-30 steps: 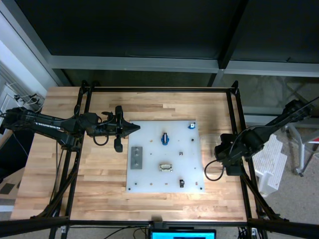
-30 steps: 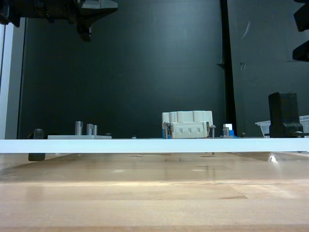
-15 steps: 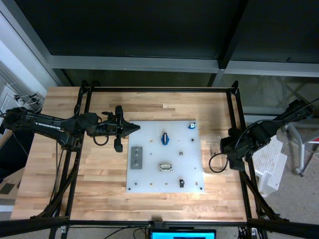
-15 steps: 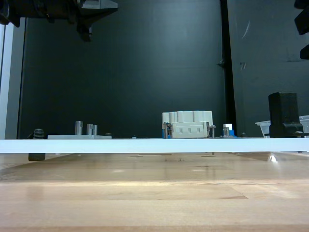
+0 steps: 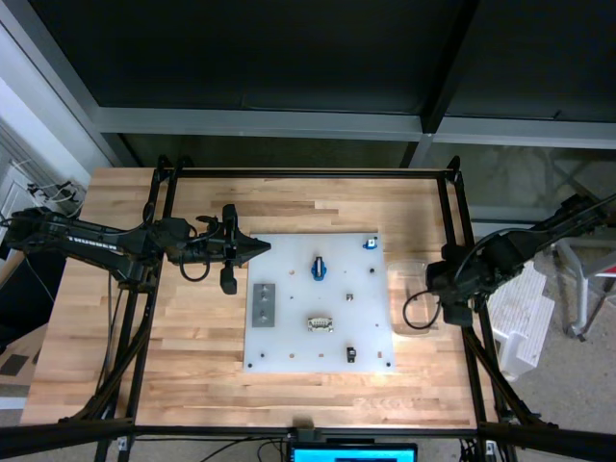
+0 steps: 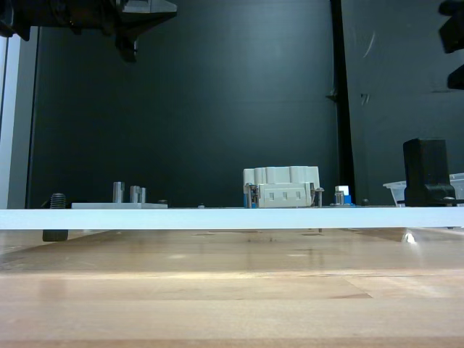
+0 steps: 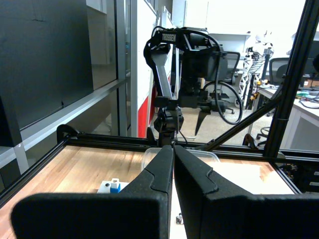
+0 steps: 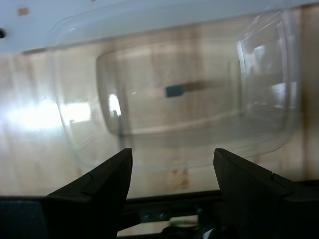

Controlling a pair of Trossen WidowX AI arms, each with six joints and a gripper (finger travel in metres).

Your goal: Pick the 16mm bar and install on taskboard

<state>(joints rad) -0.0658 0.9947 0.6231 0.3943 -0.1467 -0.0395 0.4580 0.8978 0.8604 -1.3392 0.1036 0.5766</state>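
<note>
1. My left gripper (image 5: 258, 248) hangs at the centre left of the high view, over the upper left corner of the white task board (image 5: 289, 337). Its jaws are pressed together and hold nothing.
2. My right gripper (image 5: 435, 289) is at the centre right, just past the board's right edge. It is above a clear tray (image 5: 402, 274) on the wooden counter (image 5: 183, 366). Its jaws stand wide apart and empty.
3. The 16mm bar (image 8: 197, 87) lies free and flat inside that tray, beneath my right gripper, clear of the board.
</note>
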